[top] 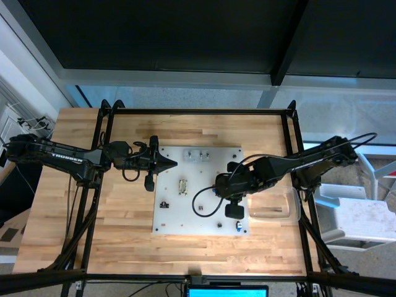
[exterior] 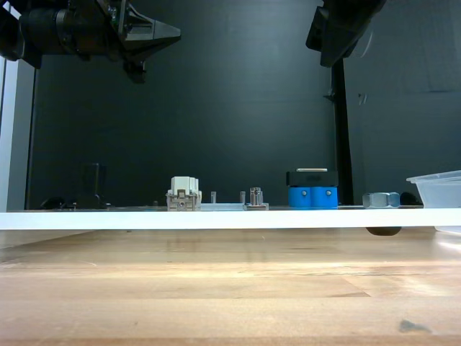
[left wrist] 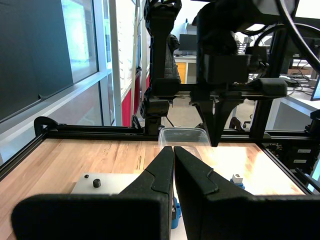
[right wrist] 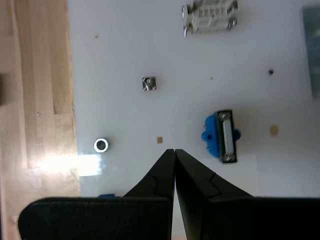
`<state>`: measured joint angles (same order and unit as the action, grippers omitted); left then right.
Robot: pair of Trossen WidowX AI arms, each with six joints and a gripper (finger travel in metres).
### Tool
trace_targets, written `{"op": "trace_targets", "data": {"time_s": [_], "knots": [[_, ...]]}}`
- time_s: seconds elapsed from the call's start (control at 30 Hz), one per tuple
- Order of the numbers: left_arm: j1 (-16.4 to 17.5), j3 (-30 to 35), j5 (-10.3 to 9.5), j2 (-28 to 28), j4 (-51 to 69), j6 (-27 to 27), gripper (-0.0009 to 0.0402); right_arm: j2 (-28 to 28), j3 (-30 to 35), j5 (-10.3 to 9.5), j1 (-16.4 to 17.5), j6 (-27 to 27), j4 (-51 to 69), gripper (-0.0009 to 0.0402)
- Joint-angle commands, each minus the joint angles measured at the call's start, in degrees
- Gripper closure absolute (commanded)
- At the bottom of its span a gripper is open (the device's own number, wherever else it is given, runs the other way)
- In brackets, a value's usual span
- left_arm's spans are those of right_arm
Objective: Unfasten the M12 fastener and place in the container
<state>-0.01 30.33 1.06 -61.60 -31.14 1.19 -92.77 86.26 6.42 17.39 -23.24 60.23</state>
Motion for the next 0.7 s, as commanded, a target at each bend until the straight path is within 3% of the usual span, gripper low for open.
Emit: {"op": "trace_targets", "data": {"time_s": [0.03,0.17,0.3,0.53,0.7], "knots": [[0.0,0.0,0.00,0.0,0.0,0.0,0.0393,-2.8,2.9,-0.07,0.8,-4.6,3.8,0.0393],[0.0,0.0,0.00,0.0,0.0,0.0,0.0393,-5.7,5.5,-0.76,1.9,-10.2,7.2,0.0393],[0.0,0.0,0.00,0.0,0.0,0.0,0.0393,-8.3,7.4,-3.54,3.3,-15.3,8.7,0.0393],[0.0,0.0,0.00,0.0,0.0,0.0,0.0393,-13.1,10.8,-3.54,5.9,-18.4,9.7,0.0391],[0.0,0.0,0.00,0.0,0.0,0.0,0.0393,-15.8,13.2,-4.17,6.9,-19.7,9.8,0.0352]]}}
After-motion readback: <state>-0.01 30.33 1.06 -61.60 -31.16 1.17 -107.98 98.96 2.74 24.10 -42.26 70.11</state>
